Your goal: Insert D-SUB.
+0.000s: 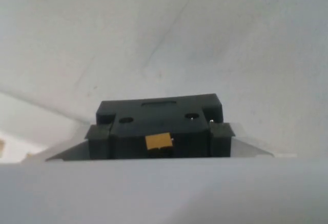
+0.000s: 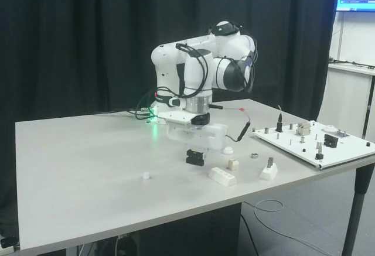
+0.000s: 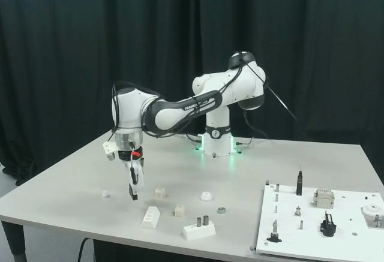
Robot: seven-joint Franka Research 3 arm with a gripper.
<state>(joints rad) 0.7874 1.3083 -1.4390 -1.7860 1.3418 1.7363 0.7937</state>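
The D-SUB (image 1: 160, 126), a black connector, is clamped in the hand (image 2: 195, 156), hanging just above the grey bench (image 2: 82, 162). The white arm (image 3: 180, 109) reaches out low from its base. The white board (image 3: 312, 229) of fittings lies well apart, at the bench's far end.

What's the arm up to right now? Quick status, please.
Gripper low over the grey table, shut on a black D-SUB connector. White board with sockets sits well off to the side. Small white blocks nearby, none touching.
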